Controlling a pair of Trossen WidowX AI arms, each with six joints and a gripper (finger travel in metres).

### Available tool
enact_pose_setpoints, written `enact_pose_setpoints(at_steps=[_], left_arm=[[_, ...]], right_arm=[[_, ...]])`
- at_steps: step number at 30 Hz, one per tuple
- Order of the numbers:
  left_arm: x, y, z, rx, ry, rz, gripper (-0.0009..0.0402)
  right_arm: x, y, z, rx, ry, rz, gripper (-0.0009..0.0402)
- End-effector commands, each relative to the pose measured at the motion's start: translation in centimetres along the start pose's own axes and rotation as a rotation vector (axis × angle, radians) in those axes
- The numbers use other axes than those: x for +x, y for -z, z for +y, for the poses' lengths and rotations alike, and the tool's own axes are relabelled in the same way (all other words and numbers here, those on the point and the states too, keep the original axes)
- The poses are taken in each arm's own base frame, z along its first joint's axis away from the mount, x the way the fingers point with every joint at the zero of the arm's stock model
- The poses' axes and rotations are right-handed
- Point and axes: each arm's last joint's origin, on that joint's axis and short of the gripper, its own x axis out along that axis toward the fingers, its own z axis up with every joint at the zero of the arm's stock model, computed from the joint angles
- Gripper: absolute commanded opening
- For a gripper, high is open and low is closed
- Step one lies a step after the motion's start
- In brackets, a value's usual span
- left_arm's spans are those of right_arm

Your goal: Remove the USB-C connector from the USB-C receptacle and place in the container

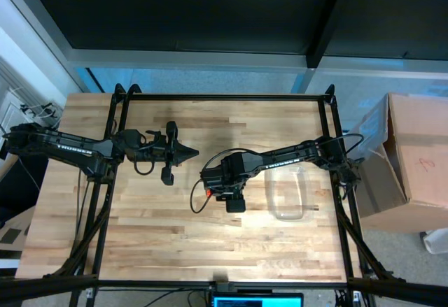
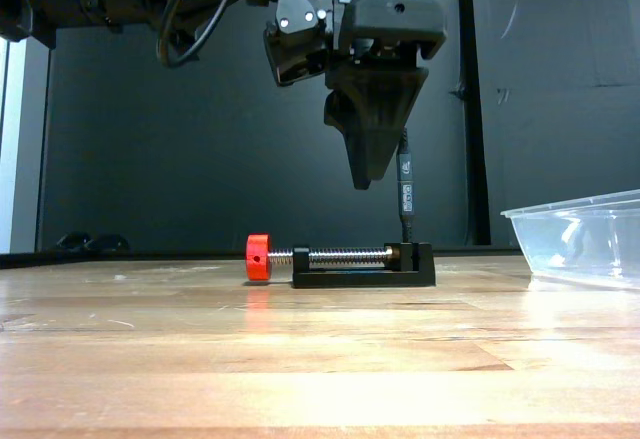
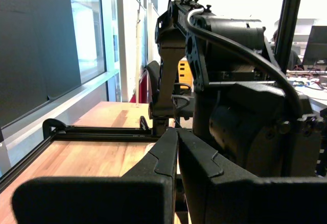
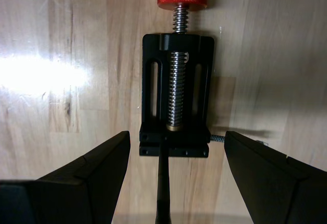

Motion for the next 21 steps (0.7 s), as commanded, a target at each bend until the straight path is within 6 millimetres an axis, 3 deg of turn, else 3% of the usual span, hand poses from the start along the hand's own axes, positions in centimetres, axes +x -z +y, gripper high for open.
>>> enact_pose_setpoints(at_steps=[1, 6, 17, 21], left_arm=[[0.00, -0.01, 0.01, 0.000, 0.000, 0.000, 0.0000], [0.00, -0.01, 0.00, 0.000, 0.000, 0.000, 0.0000], [0.00, -0.01, 0.01, 0.000, 0.000, 0.000, 0.0000], [0.00, -0.01, 0.00, 0.000, 0.000, 0.000, 0.0000]], right_arm=[[0.61, 0.24, -0.04, 0.015, 0.005, 0.013, 0.0242], [1.03, 0.42, -0.03, 0.024, 0.007, 0.024, 0.0178], [0.77, 0.45, -0.04, 0.024, 0.006, 0.017, -0.0002], [0.66, 0.48, -0.03, 0.025, 0.006, 0.015, 0.0008]])
